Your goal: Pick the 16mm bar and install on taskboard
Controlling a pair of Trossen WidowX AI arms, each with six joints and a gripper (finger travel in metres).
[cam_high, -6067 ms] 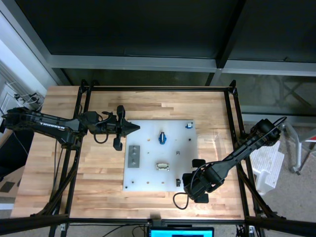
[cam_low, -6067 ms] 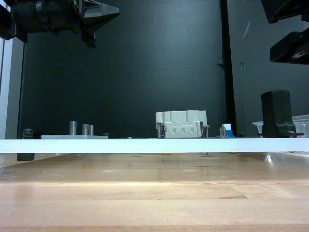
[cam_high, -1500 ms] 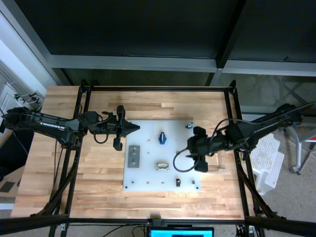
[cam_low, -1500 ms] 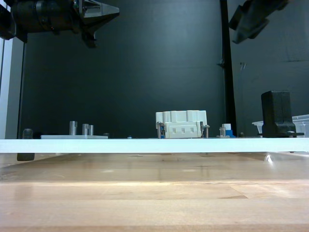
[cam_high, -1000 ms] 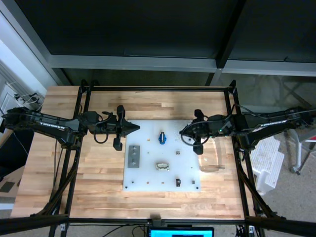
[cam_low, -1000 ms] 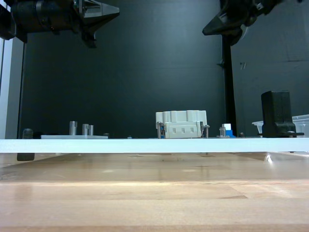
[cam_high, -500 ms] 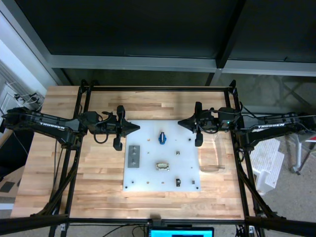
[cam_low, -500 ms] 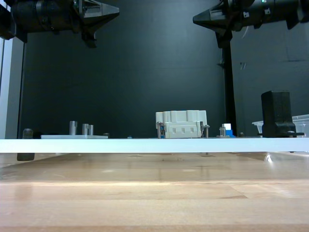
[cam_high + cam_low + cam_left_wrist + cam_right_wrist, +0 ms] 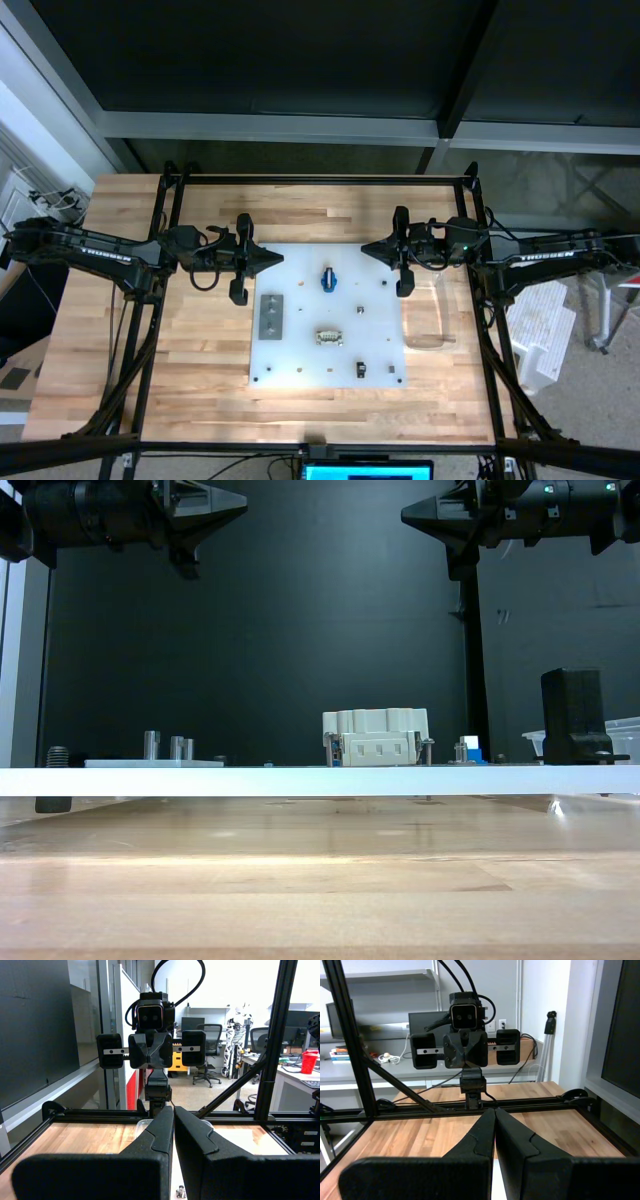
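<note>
My left gripper (image 9: 278,258) hangs high over the white taskboard's (image 9: 300,365) far left corner, pointing right, shut and empty (image 9: 173,1115). My right gripper (image 9: 365,249) hangs high over the far right corner, pointing left at it, also shut with nothing between its fingers (image 9: 495,1115). Both show at the top of the low view, left gripper (image 9: 240,500) and right gripper (image 9: 408,517). A grey block (image 9: 270,315) on the board's left carries short metal pegs (image 9: 150,745). I cannot tell which piece, if any, is the 16mm bar.
On the board are a blue part (image 9: 328,279), a beige connector (image 9: 329,338) and a black block (image 9: 360,370). A clear bin (image 9: 430,318) lies on the wooden table right of the board. A black frame (image 9: 320,181) rims the table.
The right arm swung from low at the board's near right corner up and back to the far right corner, its gripper now pointing left. The left arm has not moved.
</note>
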